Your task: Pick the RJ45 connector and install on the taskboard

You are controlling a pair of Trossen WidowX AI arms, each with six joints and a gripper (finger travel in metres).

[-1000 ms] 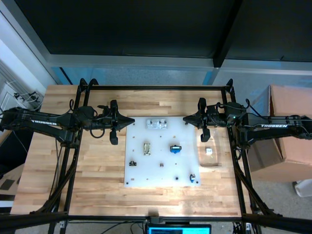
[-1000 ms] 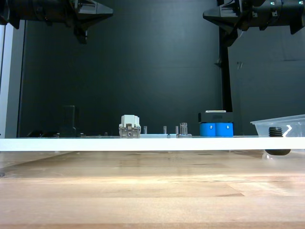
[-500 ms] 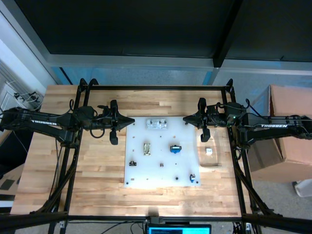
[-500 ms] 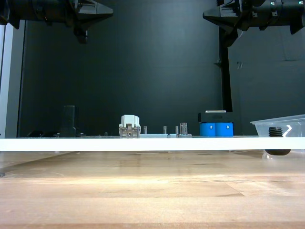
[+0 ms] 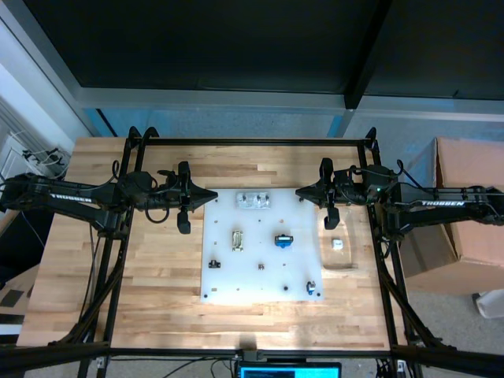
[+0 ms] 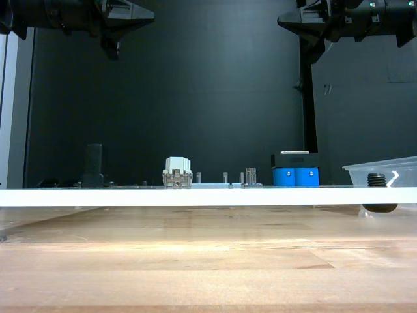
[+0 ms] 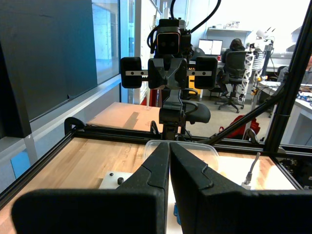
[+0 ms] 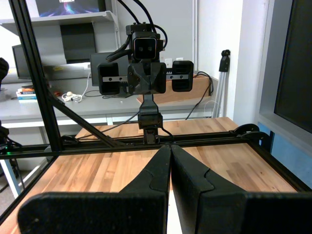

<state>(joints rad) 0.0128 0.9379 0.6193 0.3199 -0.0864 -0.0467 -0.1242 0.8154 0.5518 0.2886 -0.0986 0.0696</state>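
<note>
Grippers first: the left gripper [image 7: 169, 145] has its fingers pressed flat together with nothing between them, and so does the right gripper [image 8: 170, 146]. Both hang high up. The left one [image 5: 214, 197] is over the board's [image 5: 236, 283] far left corner and the right one [image 5: 298, 192] is over its far right corner, tips pointing at each other. From table level they're way up top, left [image 6: 152, 21] and right [image 6: 279, 21], well apart.

The connector [image 7: 248, 182] looks like a small pale plug with a grey cable [image 7: 253, 166] poking up off it at a slant. From above it's just a greyish bit [image 5: 311, 285] on the blue jack [image 5: 313, 294] at the board's near right corner. So it's at the jack, held by neither gripper, but I can't tell if it's fully in.

Off the board's right edge sits the clear tray [image 5: 349, 264] on the table [image 5: 150, 299], with a white block [image 5: 337, 244] in it.
</note>
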